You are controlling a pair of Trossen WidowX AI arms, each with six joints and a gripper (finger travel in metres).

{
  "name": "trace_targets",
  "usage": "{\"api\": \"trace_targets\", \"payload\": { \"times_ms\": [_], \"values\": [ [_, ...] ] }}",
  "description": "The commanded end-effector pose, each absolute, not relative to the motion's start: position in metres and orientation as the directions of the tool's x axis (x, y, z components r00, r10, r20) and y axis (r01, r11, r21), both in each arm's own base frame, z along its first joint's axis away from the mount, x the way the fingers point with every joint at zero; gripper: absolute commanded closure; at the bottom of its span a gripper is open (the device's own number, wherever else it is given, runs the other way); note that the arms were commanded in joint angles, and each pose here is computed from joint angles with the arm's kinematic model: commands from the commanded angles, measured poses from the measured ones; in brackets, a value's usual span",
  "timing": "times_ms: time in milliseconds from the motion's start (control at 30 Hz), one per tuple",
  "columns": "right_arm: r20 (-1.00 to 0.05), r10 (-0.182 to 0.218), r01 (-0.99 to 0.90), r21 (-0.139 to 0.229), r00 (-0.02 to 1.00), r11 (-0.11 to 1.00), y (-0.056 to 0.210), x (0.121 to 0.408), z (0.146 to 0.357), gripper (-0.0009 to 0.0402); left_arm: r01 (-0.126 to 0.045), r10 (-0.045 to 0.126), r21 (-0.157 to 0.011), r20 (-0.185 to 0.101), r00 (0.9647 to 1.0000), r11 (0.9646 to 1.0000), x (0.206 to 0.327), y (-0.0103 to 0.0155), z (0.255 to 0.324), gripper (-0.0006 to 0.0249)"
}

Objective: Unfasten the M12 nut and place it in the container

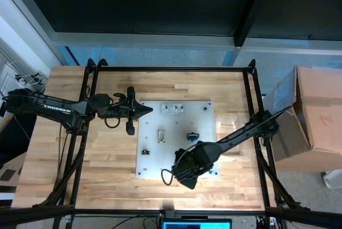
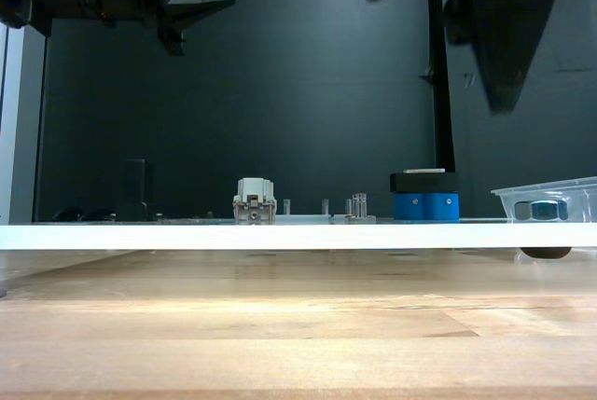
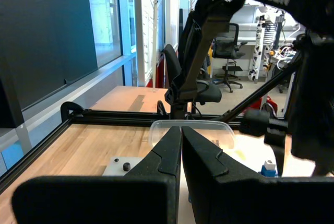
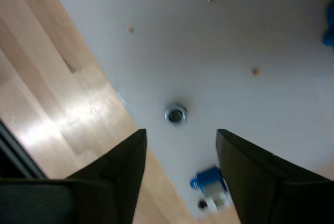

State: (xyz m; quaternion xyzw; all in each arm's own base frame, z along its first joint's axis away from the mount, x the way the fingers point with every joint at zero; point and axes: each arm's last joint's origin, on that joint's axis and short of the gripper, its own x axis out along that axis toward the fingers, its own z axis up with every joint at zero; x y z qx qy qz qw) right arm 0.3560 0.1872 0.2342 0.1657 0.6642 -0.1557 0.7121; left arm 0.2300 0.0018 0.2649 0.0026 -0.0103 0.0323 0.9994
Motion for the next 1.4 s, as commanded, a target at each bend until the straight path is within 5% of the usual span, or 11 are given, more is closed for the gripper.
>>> {"api": "trace_targets", "payload": {
  "times_ms": [33,433,933,1400],
  "values": [
    [-0.999,-0.008,0.432,0.016,0.054,0.902,0.189,0.360,0.221,0.0169,-0.065,0.064,0.005,0.021,0.9977,0.9979,0.230,0.0019,0.2650,0.0243],
    [-0.999,-0.025,0.434,-0.013,0.023,0.901,0.187,0.355,0.200,0.0142,-0.064,0.064,0.005,0.022,0.9977,0.9979,0.230,0.0018,0.2651,0.0243],
    [-1.000,0.006,0.434,0.018,0.028,0.901,0.187,0.353,0.180,0.0146,-0.065,0.064,0.005,0.021,0.9977,0.9979,0.230,0.0019,0.2649,0.0243],
    [-0.999,0.012,0.432,0.027,0.037,0.901,0.186,0.353,0.176,0.0309,-0.064,0.064,0.005,0.021,0.9977,0.9979,0.230,0.0018,0.2650,0.0243]
  ]
}}
